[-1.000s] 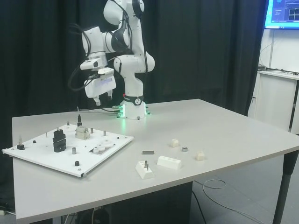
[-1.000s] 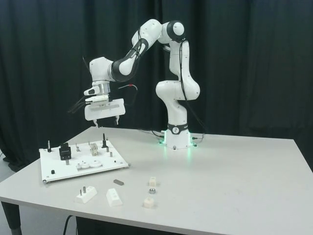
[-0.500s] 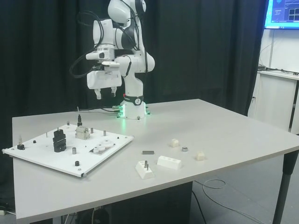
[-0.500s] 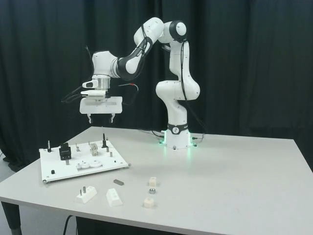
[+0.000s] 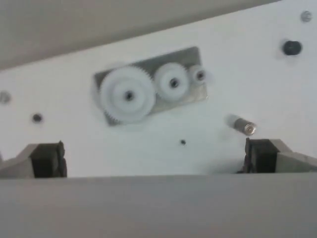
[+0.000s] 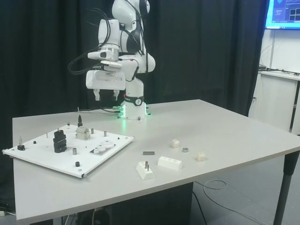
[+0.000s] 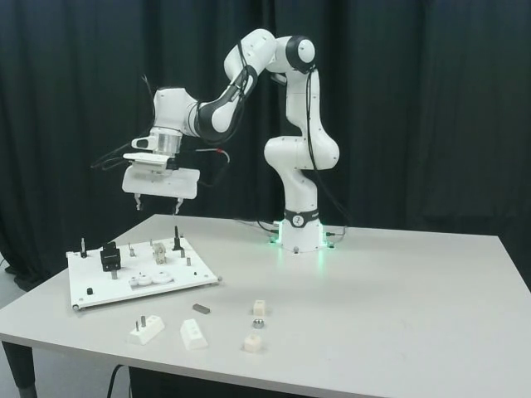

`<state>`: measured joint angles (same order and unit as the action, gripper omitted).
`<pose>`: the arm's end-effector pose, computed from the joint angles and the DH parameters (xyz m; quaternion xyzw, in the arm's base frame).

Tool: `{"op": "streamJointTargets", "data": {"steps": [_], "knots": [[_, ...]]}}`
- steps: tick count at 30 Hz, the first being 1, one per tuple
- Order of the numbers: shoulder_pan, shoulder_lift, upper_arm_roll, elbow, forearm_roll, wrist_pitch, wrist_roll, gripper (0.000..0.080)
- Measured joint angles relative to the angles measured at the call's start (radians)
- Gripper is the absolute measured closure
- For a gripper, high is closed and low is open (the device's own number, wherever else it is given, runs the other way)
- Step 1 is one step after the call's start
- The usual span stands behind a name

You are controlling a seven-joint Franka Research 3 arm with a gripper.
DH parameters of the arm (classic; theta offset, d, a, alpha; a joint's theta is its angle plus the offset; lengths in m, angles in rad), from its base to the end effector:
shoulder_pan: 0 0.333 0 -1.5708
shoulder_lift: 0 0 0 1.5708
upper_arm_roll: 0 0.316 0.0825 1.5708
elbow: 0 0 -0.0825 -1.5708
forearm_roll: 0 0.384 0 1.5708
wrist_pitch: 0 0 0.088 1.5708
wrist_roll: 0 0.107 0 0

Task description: Pick square peg 2.

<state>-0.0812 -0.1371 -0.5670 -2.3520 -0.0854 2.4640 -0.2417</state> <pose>0.4037 -0.3090 0.3997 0.9782 -0.1731 0.1062 0.0436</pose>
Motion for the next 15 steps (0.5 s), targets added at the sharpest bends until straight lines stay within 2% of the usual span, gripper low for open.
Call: {"op": "streamJointTargets", "data": {"steps": [5, 15], "knots": [[0.000, 0.056, 0.025, 0.044, 0.029, 0.016, 0.078, 0.0003], [0.000, 0.160, 0.068, 0.139, 0.128, 0.017, 0.154, 0.0003]]}}
